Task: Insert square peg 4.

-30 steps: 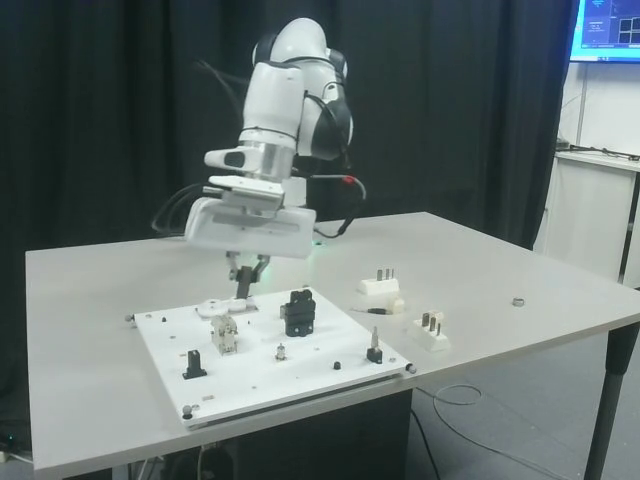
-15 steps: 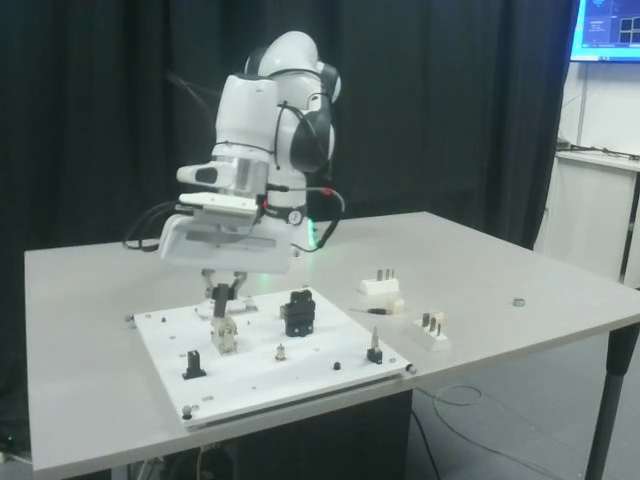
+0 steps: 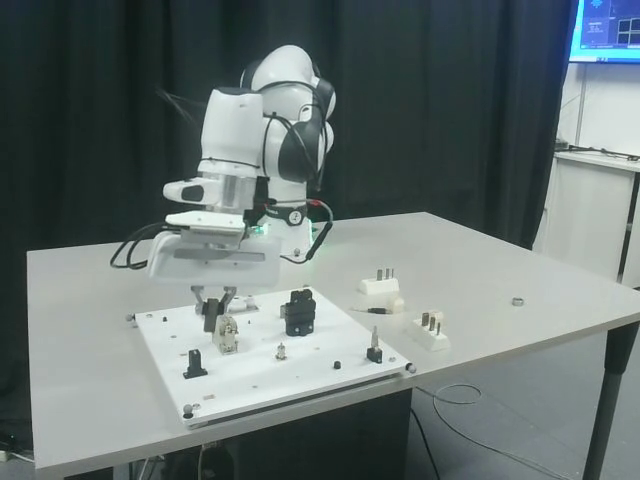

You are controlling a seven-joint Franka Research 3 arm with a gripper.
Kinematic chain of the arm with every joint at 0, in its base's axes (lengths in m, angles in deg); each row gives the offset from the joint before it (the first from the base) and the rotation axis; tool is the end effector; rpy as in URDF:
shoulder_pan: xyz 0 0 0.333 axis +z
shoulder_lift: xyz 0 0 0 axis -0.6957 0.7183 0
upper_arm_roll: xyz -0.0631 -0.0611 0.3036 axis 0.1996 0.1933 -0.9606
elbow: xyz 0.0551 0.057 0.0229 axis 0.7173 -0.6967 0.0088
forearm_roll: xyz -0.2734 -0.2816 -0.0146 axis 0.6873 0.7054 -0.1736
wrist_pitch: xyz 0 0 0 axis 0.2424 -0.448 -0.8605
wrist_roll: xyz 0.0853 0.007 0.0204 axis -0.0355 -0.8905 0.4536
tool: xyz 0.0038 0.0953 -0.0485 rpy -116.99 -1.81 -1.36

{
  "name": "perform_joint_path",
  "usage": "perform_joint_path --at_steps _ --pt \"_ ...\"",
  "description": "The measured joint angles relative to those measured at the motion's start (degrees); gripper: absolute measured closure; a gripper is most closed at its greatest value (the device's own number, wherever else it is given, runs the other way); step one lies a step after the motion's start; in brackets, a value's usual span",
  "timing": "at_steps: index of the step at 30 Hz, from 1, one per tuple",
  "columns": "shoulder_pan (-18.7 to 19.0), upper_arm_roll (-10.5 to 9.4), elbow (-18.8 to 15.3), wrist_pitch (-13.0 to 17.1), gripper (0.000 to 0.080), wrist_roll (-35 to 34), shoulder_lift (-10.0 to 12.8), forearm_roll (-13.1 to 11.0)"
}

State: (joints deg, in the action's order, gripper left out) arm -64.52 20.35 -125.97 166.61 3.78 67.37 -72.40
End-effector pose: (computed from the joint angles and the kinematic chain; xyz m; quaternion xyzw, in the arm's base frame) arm 0.6703 -0.4178 0.3204 0.9173 -0.3816 0.0968 0.0601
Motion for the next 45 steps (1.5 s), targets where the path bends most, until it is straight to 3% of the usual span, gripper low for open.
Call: perform_joint_path --at_steps 21,45 --pt "-2.56 0.01 7.56 -2.24 0.0649 0.41 6.6 -6.53" --pt "-3.87 0.17 12.96 -3.55 0.0649 2.05 11.61 -6.75"
